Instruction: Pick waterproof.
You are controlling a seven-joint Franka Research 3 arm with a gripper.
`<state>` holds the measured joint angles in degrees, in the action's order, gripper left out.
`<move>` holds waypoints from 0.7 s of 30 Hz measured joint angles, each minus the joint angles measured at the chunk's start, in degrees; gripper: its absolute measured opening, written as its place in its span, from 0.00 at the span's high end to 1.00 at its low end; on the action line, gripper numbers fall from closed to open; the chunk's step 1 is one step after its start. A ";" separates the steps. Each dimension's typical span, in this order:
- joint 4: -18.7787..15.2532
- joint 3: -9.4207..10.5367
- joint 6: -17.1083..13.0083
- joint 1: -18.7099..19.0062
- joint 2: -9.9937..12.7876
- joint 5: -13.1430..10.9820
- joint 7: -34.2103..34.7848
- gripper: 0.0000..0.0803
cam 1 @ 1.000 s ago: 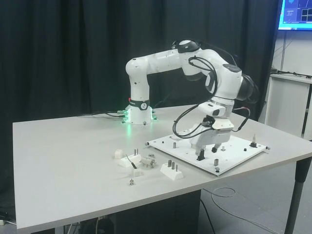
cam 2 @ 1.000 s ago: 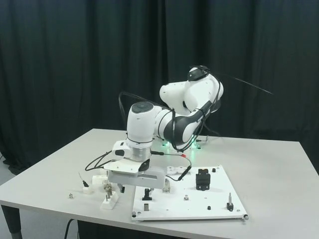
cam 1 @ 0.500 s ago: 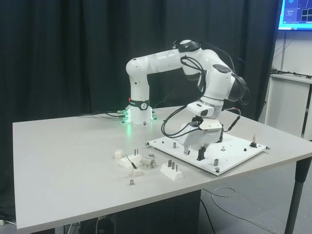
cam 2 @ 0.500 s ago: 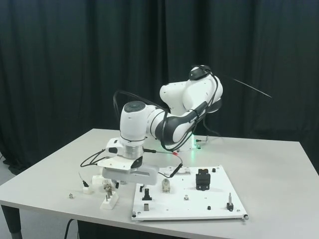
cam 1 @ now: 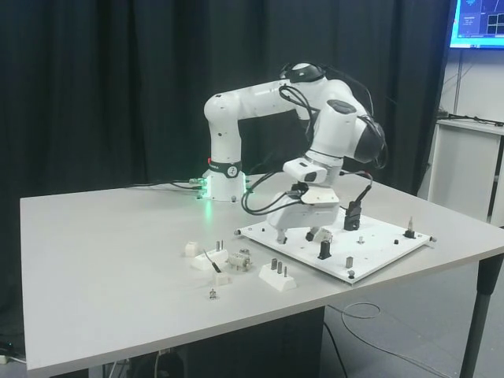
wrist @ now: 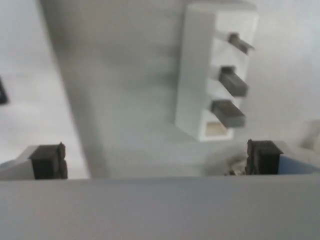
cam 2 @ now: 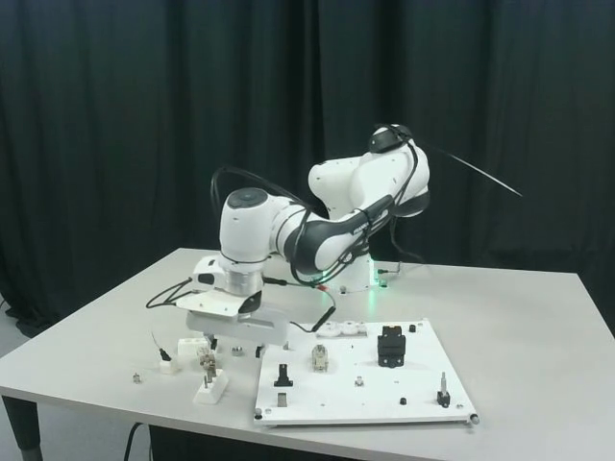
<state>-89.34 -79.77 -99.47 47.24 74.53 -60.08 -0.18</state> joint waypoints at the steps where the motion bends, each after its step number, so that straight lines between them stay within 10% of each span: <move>1: -0.35 -0.16 -0.03 0.06 0.03 0.00 -0.27 0.00; 21: -7.29 -1.09 -2.98 -0.02 0.09 -1.76 -7.77 0.00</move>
<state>-96.62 -80.86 -102.45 47.22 74.62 -61.84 -7.95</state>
